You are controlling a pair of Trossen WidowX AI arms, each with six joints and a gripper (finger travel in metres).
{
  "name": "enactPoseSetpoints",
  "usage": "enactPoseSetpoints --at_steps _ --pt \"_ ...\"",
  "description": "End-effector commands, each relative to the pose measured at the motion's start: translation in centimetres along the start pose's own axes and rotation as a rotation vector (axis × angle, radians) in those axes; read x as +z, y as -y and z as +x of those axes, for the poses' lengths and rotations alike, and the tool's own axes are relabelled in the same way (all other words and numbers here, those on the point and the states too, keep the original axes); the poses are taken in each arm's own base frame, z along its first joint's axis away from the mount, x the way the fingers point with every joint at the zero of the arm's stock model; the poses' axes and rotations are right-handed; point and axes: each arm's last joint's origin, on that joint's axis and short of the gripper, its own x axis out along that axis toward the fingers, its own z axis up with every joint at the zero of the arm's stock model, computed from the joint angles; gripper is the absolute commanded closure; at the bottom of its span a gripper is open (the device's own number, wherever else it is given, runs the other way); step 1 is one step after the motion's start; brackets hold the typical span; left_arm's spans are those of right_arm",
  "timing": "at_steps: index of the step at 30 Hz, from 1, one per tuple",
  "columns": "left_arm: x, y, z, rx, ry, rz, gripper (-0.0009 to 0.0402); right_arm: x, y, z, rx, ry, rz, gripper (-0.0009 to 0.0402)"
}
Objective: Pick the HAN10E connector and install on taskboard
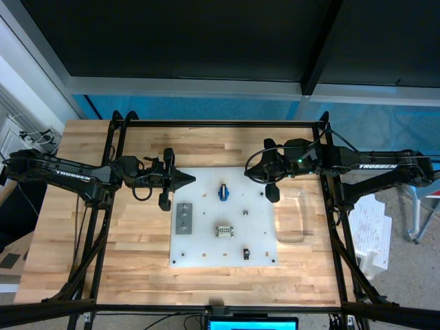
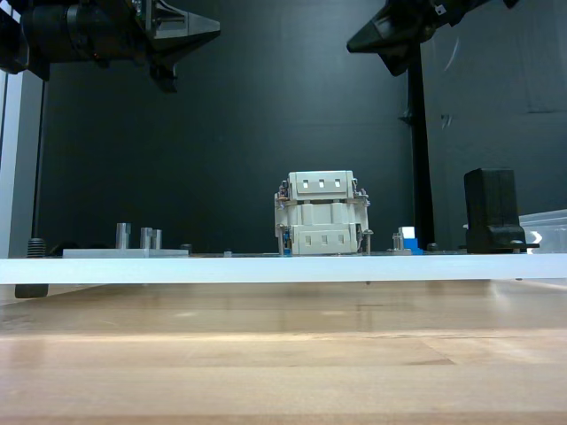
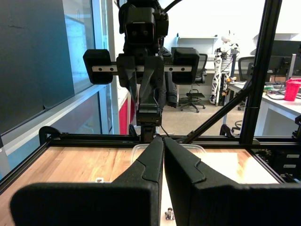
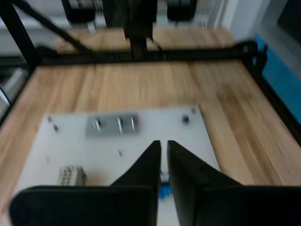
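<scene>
Layout, referenced to the taskboard (image 1: 199, 254)

Taskboard lies flat on the table (image 1: 103, 261). On it: HAN10E connector (image 1: 223, 232) near the board's middle, toward the near edge; grey metal block (image 1: 183, 217) on the left part; blue clip (image 1: 223, 191) toward the far edge; black fitting (image 1: 247, 254) at the near edge, right of middle. Clear tray (image 1: 297, 218) just beside the board's right edge. Left gripper (image 1: 192, 179) above the far-left corner; right gripper (image 1: 273, 195) above the far-right part.

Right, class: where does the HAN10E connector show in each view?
High view: HAN10E connector near the taskboard centre.
Low view: centre.
Left wrist view: absent.
Right wrist view: visible.
Landmark: grey block nearby.
Left gripper, right gripper: hovering near far board corners.
</scene>
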Motion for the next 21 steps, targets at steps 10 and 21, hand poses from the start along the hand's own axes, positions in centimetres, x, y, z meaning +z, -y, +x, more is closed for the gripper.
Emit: enactPoseSetpoints --at_steps 10,21 --pt "0.0 0.0 0.0 0.0 0.0 0.0 0.0392 -1.9 0.1 0.0 0.02 0.302 0.022 0.0393" --pt "0.0 0.0 0.0 0.0 0.0 0.0 0.0392 -4.1 0.1 0.6 0.034 0.415 0.074 0.0393"
